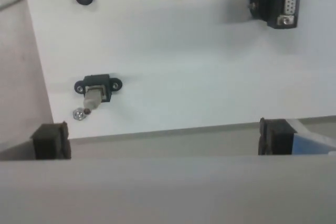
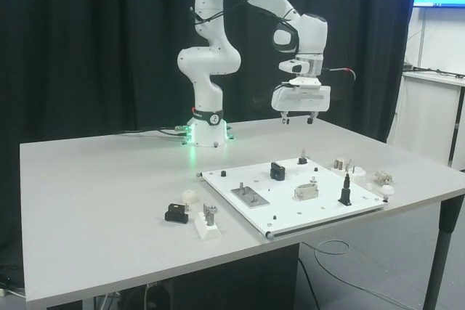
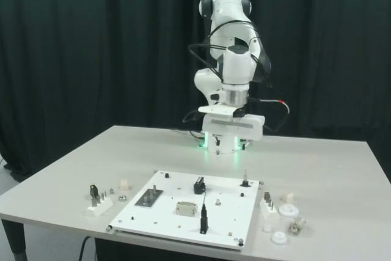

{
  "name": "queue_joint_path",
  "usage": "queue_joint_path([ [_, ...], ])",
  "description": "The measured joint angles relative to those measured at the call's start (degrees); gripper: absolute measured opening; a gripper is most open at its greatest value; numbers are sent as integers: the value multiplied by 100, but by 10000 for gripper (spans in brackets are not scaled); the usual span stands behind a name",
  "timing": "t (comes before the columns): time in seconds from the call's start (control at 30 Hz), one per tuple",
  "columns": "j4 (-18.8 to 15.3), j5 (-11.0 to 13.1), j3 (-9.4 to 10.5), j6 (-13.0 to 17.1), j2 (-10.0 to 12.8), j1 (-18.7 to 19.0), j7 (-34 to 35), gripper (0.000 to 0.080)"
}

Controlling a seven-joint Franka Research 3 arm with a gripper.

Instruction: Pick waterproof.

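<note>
Nearest me on the grey bench (image 2: 87,194) lie small loose parts beside the white board (image 2: 290,194) of connectors. Which piece is the waterproof one I cannot tell; nothing is held. Beyond, the gripper (image 2: 298,117) hangs well above the board's far edge, fingers (image 1: 51,141) spread wide, on the white arm (image 2: 218,49) before black curtains.
</note>
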Motion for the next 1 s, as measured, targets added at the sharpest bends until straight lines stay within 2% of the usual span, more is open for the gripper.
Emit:
queue_joint_path([
  [0.23,51,157,-134,-160,-73,0,-195,800],
  [0.73,170,191,-496,-214,-106,-15,-484,800],
  [0.87,242,254,-625,-310,-117,-39,-920,800],
  [1.0,311,445,-729,-432,-120,-70,-1341,800],
])
